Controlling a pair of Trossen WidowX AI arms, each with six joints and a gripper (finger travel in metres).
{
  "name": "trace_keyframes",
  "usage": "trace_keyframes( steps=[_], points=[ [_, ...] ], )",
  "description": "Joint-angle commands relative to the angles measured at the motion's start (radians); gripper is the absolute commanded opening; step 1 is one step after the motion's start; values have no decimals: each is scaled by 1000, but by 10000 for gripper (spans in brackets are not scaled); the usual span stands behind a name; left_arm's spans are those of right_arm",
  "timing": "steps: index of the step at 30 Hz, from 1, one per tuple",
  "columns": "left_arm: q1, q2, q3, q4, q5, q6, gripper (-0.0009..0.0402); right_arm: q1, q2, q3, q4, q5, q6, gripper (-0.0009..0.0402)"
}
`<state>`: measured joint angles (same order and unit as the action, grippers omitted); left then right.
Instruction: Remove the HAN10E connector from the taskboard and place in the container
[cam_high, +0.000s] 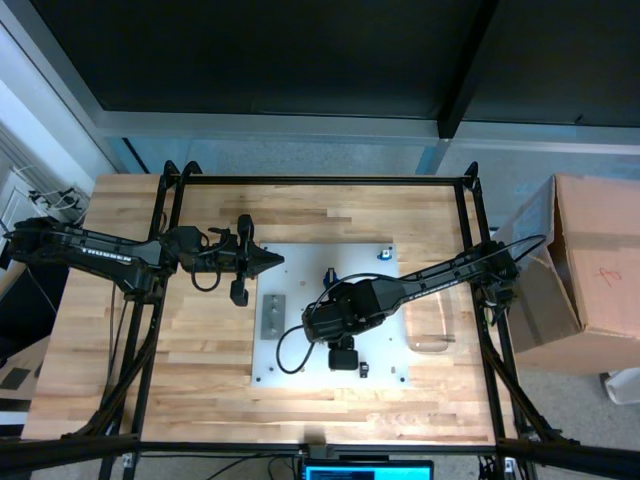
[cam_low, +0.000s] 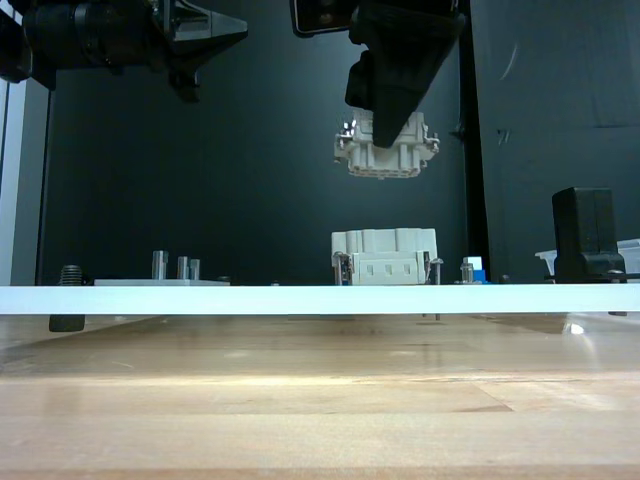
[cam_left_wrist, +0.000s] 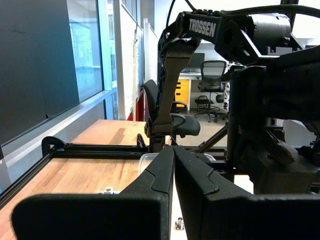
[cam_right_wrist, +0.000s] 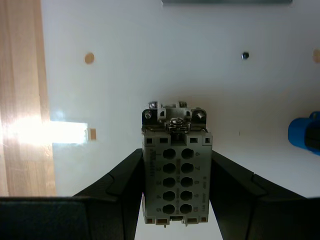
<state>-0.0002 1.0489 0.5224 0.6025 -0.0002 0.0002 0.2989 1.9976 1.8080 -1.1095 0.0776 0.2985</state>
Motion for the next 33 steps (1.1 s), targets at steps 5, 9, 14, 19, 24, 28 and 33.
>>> trace_keyframes(
  steps=[5,9,14,19,24,28,33],
  points=[
    [0,0,0,0,0,0,0,3,-42,-31,-10,1,6,41],
    [0,0,0,0,0,0,0,15,-129,-143,-6,1,21,41],
    [0,0,0,0,0,0,0,37,-264,-324,5,1,57,41],
    [0,0,0,0,0,0,0,53,-396,-479,19,1,83,41],
    [0,0,0,0,0,0,0,63,-525,-617,23,1,98,41],
    [0,0,0,0,0,0,0,69,-621,-723,27,1,109,41],
    [0,0,0,0,0,0,0,85,-729,-846,33,1,120,41]
  ],
)
